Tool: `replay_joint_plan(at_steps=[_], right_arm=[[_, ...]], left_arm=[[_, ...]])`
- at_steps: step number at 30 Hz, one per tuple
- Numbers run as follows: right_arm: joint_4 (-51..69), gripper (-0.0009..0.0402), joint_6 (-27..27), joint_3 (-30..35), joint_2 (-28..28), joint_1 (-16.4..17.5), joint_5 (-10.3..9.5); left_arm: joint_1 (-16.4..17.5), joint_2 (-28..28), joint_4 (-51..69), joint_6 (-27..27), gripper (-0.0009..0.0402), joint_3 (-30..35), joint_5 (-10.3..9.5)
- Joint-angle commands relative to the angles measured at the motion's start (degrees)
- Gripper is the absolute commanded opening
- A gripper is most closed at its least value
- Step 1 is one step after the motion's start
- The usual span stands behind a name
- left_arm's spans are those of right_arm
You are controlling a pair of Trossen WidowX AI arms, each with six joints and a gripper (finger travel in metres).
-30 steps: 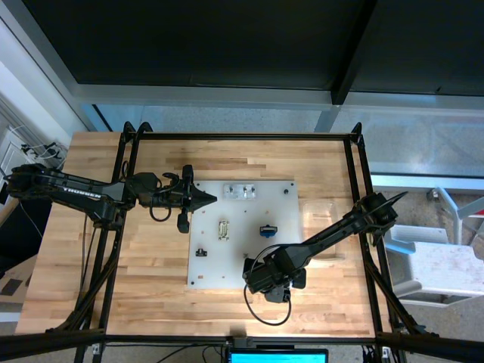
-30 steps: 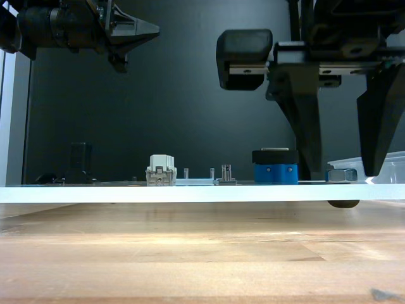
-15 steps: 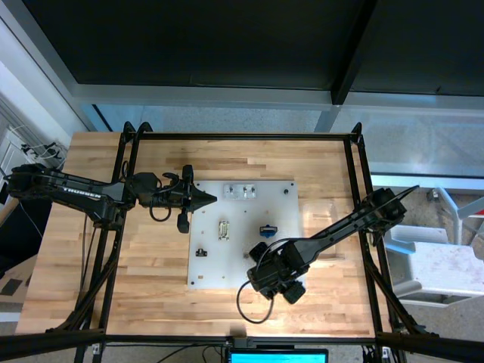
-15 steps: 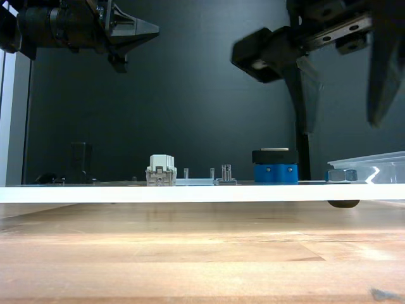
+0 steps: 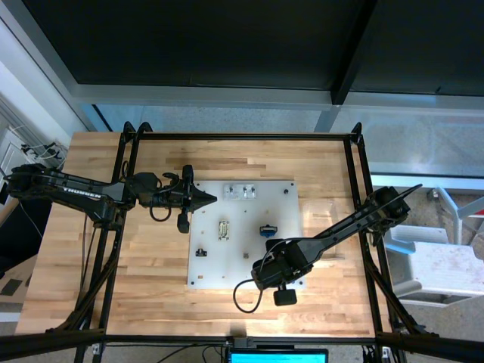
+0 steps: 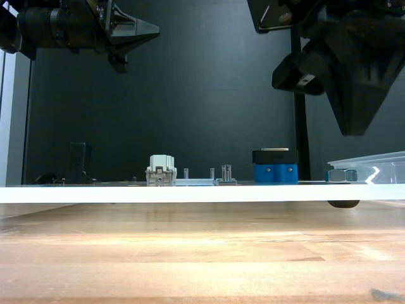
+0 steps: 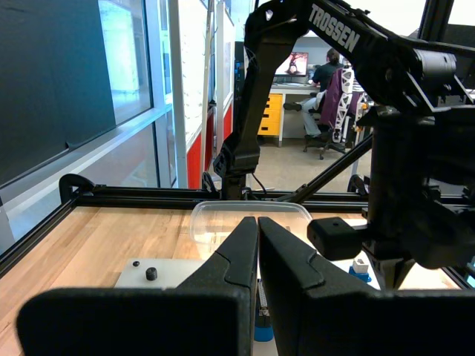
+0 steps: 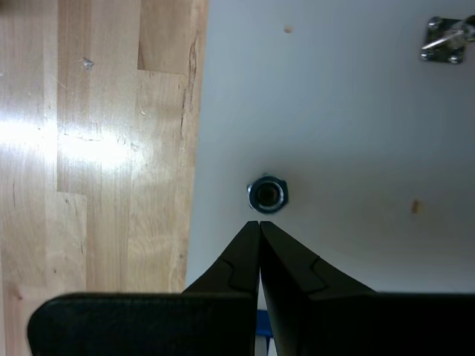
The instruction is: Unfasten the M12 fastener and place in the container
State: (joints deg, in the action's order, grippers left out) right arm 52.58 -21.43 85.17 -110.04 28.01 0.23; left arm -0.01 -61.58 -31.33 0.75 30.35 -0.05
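On the wooden bench (image 5: 113,249), the small silver hex nut (image 8: 267,194) sits on the white board (image 5: 219,261), outside the clear plastic tray (image 6: 367,159), my right end effector (image 8: 259,225) pinched empty above it, my left end effector (image 7: 257,222) closed, parked far-left.

White board (image 5: 227,265) sits on wooden table (image 5: 151,302). On board: grey connector (image 5: 224,229) mid-board, blue-and-black block (image 5: 268,230) just right of it, black post (image 5: 286,190) at far right corner.

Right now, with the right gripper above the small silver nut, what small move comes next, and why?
Probably open the right gripper and lower it around the small silver nut: it is shut on nothing, above the nut, which sits on the white board, not in the clear plastic tray. The left gripper hangs shut by the board's left edge.
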Motion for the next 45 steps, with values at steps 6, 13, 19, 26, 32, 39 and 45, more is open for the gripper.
replay_joint_plan(at_steps=[6,13,19,26,32,39,45], right_arm=[[-2.8,0.0,-2.23,-0.46,-1.99,0.55,-3.91],[-5.4,0.0,-3.69,-2.93,-1.97,0.66,-4.66],[-5.57,0.0,-3.63,-3.08,-1.97,0.63,-2.8],[-5.86,0.0,-3.41,-3.32,-1.97,0.59,-2.19],[-5.79,0.0,-3.87,-3.74,-1.95,0.52,-1.11],[-5.73,0.0,-4.26,-4.04,-1.95,0.5,0.24],[-5.7,0.0,-4.26,-4.04,-1.92,0.48,0.66]], left_arm=[[0.0,-0.02,-0.02,0.0,0.0,0.02,0.0],[0.0,-0.02,0.02,0.0,0.0,0.02,0.0],[0.0,-0.02,-0.02,0.0,0.0,0.02,0.0],[0.0,-0.02,-0.02,0.0,0.0,0.02,0.0],[0.0,-0.02,-0.02,0.0,0.0,0.02,0.0],[0.0,-0.02,-0.02,0.0,0.0,0.02,0.0],[0.0,-0.02,-0.02,0.0,0.0,0.02,0.0]])
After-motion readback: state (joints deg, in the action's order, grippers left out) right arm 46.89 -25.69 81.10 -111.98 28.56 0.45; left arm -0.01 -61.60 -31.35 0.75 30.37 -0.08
